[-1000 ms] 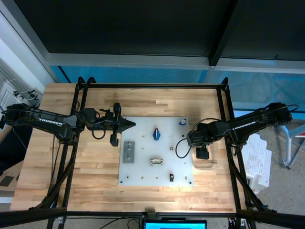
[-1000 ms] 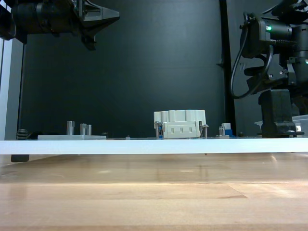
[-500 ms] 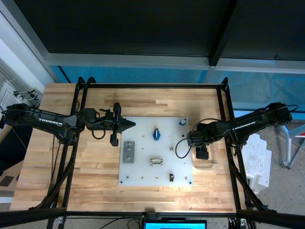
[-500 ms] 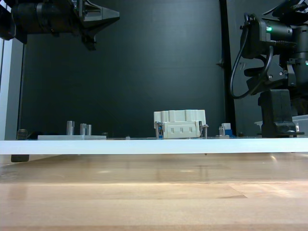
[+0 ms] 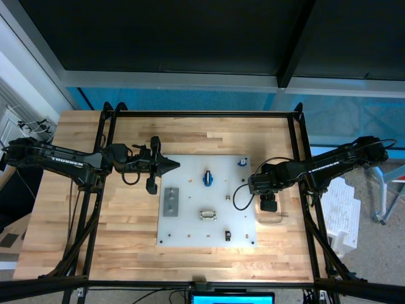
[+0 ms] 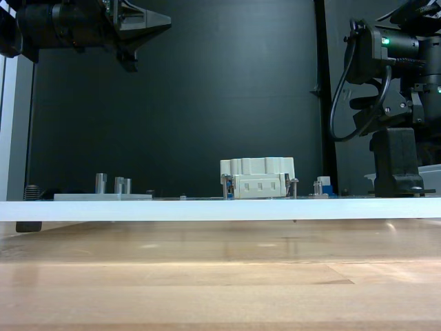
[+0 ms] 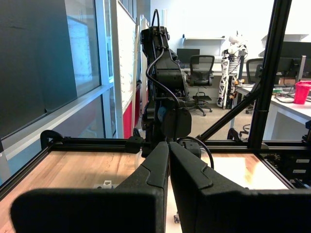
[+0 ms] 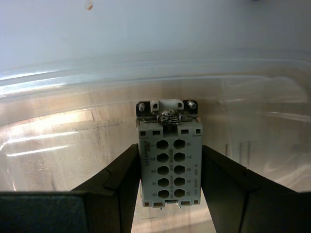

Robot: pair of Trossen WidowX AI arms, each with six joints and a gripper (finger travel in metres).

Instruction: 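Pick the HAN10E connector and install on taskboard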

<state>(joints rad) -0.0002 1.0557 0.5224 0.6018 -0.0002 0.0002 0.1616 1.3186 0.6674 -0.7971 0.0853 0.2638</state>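
Beige HAN10E connector (image 8: 170, 162) clamped in right tool (image 8: 170, 191) over clear tray (image 8: 58, 141); left tool (image 7: 168, 145) closed, empty, raised near taskboard (image 5: 190, 225).

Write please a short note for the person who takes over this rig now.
Left tool: shut, parked high by the far left corner of the taskboard.
Right tool: down in the clear tray right of the taskboard, shut on the HAN10E connector, which lies in that tray.
Done: the grasp looks made.
Left: lift the connector, carry it to the beige socket on the taskboard, seat it.
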